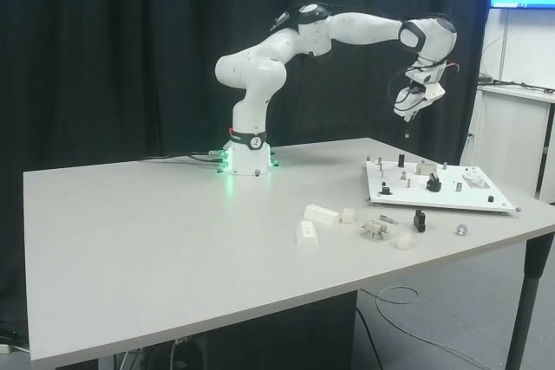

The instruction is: Place USB.

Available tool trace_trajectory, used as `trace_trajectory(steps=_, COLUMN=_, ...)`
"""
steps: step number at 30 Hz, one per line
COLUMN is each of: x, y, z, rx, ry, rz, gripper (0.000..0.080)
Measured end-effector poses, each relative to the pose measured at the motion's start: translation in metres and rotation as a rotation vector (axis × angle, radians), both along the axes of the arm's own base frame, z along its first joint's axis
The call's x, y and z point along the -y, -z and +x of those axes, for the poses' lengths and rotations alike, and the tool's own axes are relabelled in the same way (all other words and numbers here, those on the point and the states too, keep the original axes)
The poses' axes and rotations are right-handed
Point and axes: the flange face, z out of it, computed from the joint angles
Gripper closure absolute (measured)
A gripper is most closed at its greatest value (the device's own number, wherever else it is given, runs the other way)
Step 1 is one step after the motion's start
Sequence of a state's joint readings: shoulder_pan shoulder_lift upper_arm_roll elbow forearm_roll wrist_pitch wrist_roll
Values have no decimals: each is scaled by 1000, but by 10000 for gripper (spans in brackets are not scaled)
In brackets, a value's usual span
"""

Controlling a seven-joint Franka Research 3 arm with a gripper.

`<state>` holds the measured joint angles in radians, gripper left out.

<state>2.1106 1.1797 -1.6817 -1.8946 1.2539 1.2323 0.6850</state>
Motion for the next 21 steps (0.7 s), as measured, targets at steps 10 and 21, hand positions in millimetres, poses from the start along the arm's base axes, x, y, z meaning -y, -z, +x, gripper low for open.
trace_trajectory(steps=10, x=3, y=-5, z=3, rx=7, ry=8, rz=1, gripper=783)
trace_trajectory(steps=21, x=5, y=-5, z=5, rx=7, ry=12, rz=0, gripper=783)
